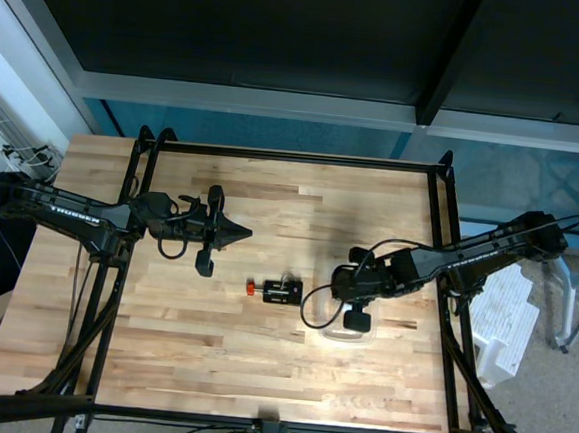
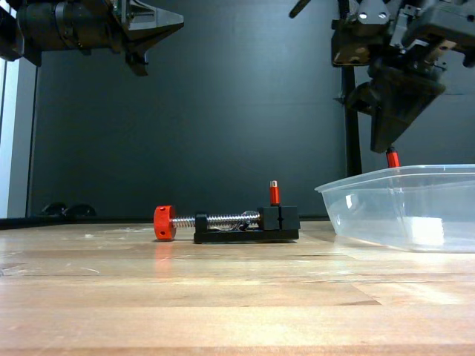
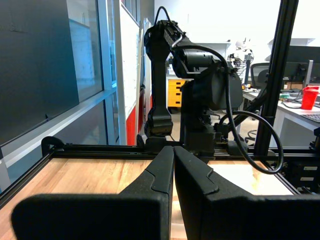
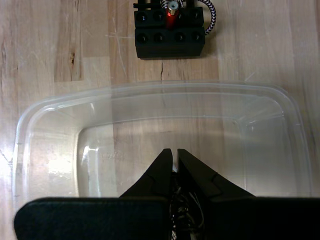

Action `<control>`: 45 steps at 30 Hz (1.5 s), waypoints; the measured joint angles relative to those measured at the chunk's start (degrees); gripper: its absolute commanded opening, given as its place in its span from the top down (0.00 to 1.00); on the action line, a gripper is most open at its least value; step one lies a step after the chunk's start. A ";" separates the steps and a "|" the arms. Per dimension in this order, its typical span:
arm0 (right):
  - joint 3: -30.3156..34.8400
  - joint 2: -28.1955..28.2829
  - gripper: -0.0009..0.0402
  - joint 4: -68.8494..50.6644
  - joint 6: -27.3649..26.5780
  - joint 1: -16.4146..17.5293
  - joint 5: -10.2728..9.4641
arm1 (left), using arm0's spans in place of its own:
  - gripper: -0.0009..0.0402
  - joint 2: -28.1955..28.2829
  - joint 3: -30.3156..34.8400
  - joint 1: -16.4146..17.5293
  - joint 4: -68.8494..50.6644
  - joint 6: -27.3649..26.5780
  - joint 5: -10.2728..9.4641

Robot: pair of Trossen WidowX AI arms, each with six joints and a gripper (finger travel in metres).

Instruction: Pick the rca connector and install on the hub

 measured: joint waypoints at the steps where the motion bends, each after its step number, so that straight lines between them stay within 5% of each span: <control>1: -0.61 -0.33 0.98 0.24 0.15 0.33 0.13 | 0.98 0.00 -0.02 0.00 0.00 0.00 0.00; 26: -9.31 -1.51 0.98 8.41 1.64 3.06 2.93 | 0.98 0.00 -0.02 0.00 0.00 0.00 0.00; 45: -13.03 -1.51 0.98 13.49 1.60 3.34 2.99 | 0.98 0.00 -0.02 0.00 0.00 0.00 0.00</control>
